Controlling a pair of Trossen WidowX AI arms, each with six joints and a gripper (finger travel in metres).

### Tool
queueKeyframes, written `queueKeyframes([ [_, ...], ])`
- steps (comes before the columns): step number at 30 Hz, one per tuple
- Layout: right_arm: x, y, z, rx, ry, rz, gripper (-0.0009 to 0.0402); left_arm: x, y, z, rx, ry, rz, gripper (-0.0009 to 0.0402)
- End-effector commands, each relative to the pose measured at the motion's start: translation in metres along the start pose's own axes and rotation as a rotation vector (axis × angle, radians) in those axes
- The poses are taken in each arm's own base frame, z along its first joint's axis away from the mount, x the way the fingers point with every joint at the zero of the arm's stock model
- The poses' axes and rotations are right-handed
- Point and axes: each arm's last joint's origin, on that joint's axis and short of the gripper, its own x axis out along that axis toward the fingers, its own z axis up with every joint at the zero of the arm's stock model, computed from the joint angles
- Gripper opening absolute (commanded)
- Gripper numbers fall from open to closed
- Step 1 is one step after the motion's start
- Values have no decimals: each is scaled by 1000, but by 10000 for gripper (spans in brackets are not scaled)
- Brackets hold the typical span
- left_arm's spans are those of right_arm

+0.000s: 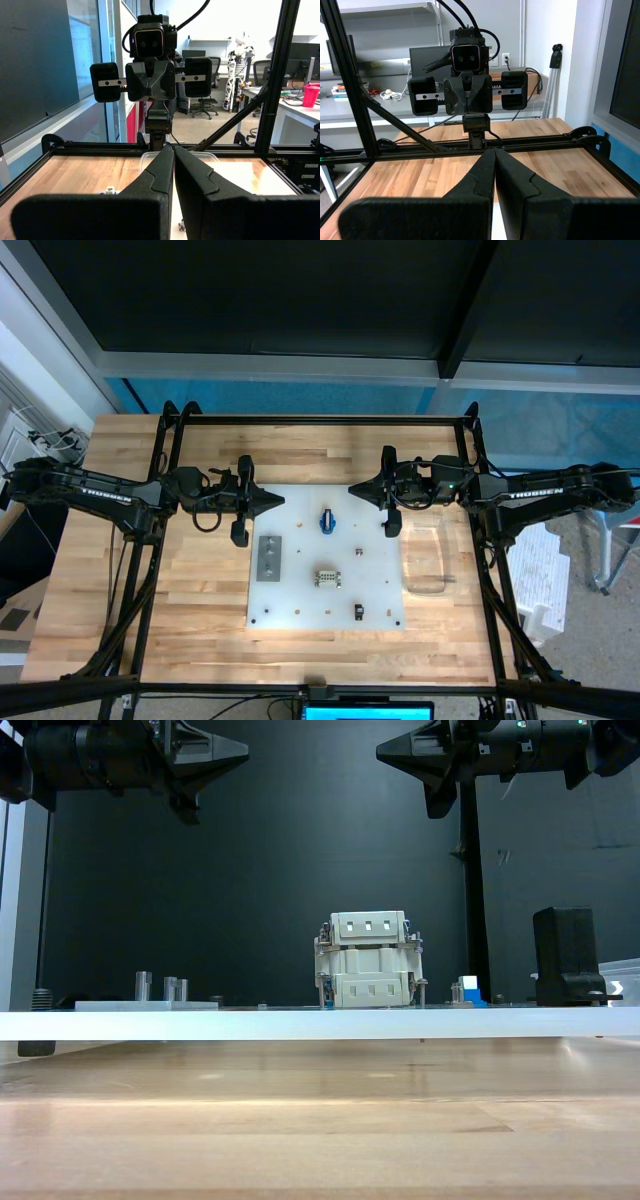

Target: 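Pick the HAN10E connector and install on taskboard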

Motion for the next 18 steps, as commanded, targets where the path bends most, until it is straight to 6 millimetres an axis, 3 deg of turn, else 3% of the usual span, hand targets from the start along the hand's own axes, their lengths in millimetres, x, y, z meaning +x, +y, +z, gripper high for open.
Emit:
queueKeyframes([
  [1,-1,0,-4,-1,5,0,0,0,0,0,0,0,0,1],
  [18,-2,0,-7,3,-14,2,0,0,0,0,0,0,0,1],
])
